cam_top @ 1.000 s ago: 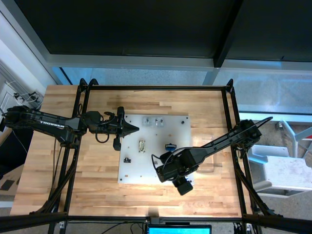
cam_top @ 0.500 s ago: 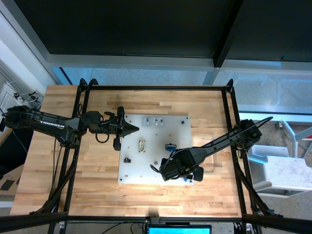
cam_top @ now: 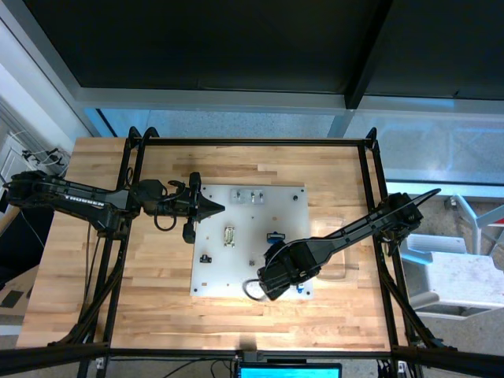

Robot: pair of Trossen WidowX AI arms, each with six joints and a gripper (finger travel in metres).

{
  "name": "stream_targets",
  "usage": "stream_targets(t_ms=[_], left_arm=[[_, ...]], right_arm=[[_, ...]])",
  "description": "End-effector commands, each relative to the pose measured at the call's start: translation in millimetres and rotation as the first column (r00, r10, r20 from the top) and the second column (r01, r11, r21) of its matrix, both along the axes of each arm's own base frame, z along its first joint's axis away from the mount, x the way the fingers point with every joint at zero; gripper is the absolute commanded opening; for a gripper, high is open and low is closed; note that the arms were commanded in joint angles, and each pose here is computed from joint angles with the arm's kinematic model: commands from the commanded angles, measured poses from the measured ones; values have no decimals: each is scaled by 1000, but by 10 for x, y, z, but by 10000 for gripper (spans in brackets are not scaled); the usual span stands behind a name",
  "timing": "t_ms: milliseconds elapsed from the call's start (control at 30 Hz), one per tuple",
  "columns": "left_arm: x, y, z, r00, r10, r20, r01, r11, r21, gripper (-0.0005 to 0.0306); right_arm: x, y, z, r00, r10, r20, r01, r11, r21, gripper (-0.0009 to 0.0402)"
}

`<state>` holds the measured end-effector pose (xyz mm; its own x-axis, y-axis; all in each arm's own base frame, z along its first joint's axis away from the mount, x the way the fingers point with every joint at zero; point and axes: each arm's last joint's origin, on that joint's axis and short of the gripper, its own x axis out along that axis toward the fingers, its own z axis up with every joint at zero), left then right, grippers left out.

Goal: Pick the M12 fastener and fasten on the M12 threads

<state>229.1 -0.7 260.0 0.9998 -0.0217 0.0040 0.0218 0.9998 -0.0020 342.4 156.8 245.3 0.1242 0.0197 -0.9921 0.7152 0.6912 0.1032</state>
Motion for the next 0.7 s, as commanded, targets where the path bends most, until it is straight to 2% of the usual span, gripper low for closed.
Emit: stream_targets(t_ms=[33, 200, 300, 400, 533, 700], left_arm=[[0, 1, 2, 1000, 0, 1, 0, 1000, 0, 0], [0, 1, 2, 1000, 0, 1, 0, 1000, 0, 0], [0, 1, 2, 1000, 0, 1, 0, 1000, 0, 0], [0, 0, 2, 1000, 0, 1, 0, 1000, 0, 0], [0, 1, 2, 1000, 0, 1, 0, 1000, 0, 0], [0, 0, 2, 1000, 0, 1, 0, 1000, 0, 0]], right_arm=[[4, 7, 2, 977, 212, 8, -212, 977, -25, 185], [8, 4, 2, 942, 336, 9, -335, 941, -43, 185], [13, 5, -1, 881, 474, 9, -472, 879, -64, 185], [44, 18, -56, 827, 562, 2, -560, 825, -79, 174], [120, 52, -190, 776, 630, -7, -629, 773, -85, 128], [156, 70, -273, 767, 641, -15, -640, 763, -88, 29]])
